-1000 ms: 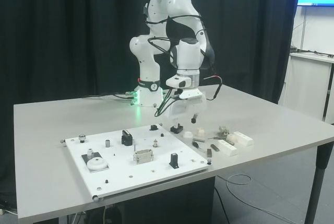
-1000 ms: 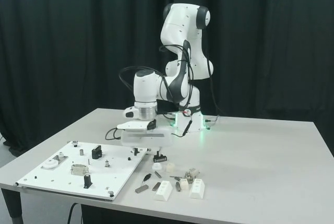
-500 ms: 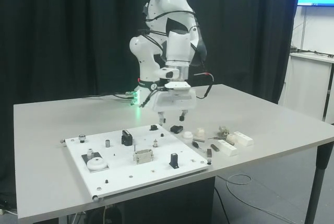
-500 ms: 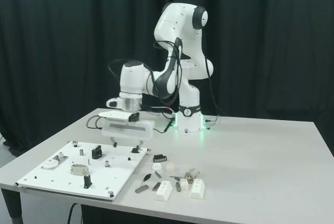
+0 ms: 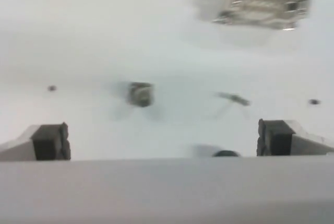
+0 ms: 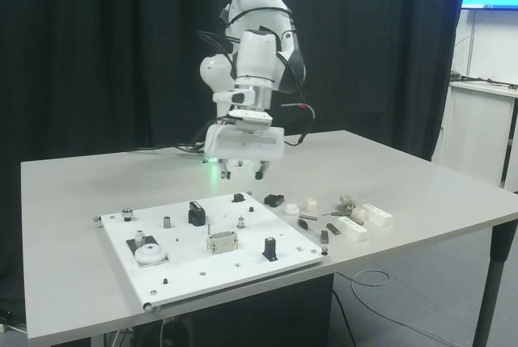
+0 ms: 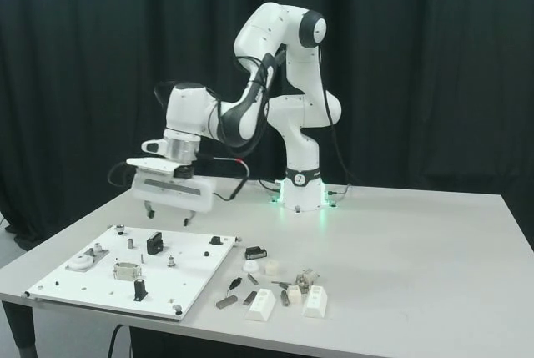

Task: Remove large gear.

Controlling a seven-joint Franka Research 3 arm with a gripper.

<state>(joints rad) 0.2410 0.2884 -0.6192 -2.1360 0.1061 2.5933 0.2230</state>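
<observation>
The large gear (image 6: 150, 255) is a white toothed disc lying on the white board (image 6: 190, 262), at its left front part; it also shows in the second room view (image 7: 80, 263). My gripper (image 6: 241, 174) hangs open and holds nothing, well above the board's far edge and to the right of the gear. In the second room view the gripper (image 7: 167, 214) is above and behind the gear. The wrist view has both fingertips (image 5: 49, 141) spread wide over the board, and the gear is out of that picture.
A grey metal connector (image 6: 222, 241), seen too in the wrist view (image 5: 258, 3), stands on the board among small pegs and black blocks (image 6: 197, 214). A black piece (image 6: 273, 199), white blocks (image 6: 368, 217) and loose small parts lie on the table right of the board.
The arm has swung up and to the left, from the loose parts beside the board to above the board's far side. The gripper stayed open.
</observation>
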